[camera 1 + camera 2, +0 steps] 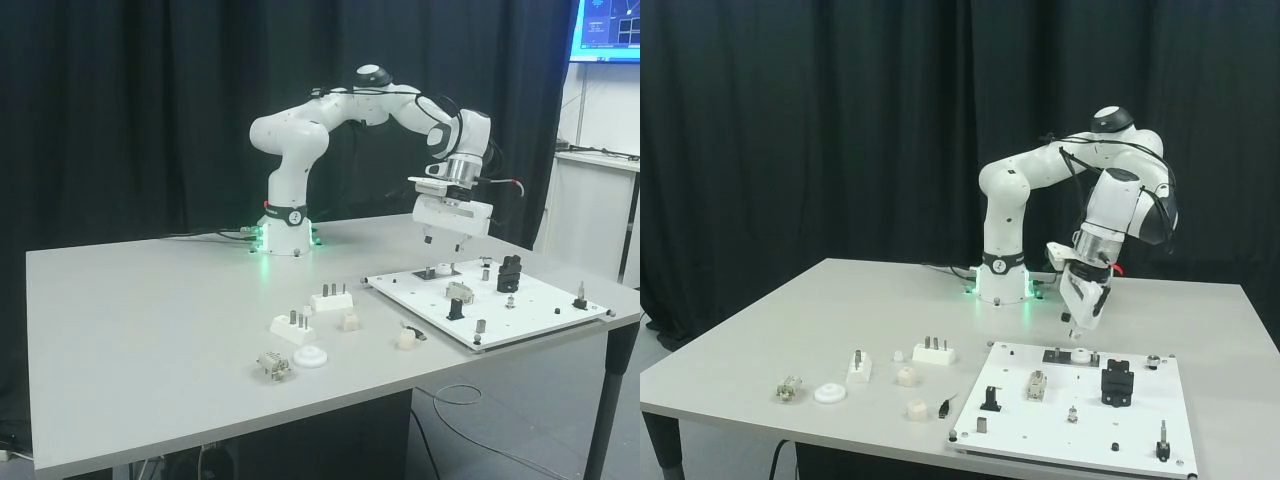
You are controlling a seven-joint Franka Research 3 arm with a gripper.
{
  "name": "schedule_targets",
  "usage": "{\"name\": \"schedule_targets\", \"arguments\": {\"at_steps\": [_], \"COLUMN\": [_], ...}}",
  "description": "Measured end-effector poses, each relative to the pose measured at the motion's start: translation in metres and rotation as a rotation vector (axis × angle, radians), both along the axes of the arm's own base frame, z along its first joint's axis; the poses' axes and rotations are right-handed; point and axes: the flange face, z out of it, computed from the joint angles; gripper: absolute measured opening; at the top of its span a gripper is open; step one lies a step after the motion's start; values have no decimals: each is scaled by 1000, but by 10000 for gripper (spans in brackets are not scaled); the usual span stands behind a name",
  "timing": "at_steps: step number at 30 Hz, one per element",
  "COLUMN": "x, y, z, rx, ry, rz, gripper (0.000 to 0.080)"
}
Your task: Pick small gear.
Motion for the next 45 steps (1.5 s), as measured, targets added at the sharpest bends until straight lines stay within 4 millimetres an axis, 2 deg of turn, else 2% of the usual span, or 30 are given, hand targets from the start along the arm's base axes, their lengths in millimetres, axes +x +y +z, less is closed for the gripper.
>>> {"name": "schedule_targets", "arguments": {"at_steps": [11, 20, 27, 45], "x": [8, 20, 30, 49], "y": [-13, -41, -74, -174], "z": [6, 13, 14, 15], "rx": [-58, -123, -159, -194], "ry": [-13, -14, 2, 72], "rz": [25, 39, 45, 71], "gripper": [800, 800, 800, 800]}}
